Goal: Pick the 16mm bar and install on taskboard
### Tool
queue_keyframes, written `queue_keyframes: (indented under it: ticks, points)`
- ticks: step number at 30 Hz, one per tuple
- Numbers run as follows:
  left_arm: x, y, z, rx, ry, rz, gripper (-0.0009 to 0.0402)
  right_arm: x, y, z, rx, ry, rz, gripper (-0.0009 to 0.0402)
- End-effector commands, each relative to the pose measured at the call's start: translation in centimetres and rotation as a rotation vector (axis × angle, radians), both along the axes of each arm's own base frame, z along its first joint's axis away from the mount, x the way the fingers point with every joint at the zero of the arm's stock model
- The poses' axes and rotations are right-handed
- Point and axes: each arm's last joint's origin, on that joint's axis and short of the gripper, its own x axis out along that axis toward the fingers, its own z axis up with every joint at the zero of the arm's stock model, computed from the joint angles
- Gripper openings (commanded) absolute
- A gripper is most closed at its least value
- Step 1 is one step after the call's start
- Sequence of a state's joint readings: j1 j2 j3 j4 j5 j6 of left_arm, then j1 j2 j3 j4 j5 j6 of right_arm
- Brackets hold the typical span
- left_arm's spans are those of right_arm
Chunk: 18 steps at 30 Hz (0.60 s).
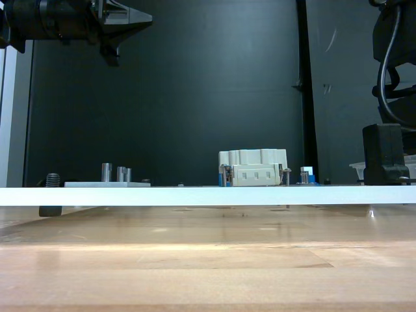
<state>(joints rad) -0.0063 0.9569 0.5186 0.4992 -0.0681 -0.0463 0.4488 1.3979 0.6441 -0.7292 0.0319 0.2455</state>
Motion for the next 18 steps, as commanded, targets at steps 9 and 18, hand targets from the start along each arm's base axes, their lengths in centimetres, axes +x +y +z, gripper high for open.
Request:
queue_keyframes:
  ticks: [9,18]
  points:
    - [0.0,0.0,0.0,0.0,0.0,0.0,0.0001,-0.2,0.0,0.8,0.02,-0.023,0.001,0.0003]
    - [0.0,0.0,0.0,0.0,0.0,0.0,0.0001,-0.6,-0.2,4.4,0.037,-0.045,-0.034,0.0011]
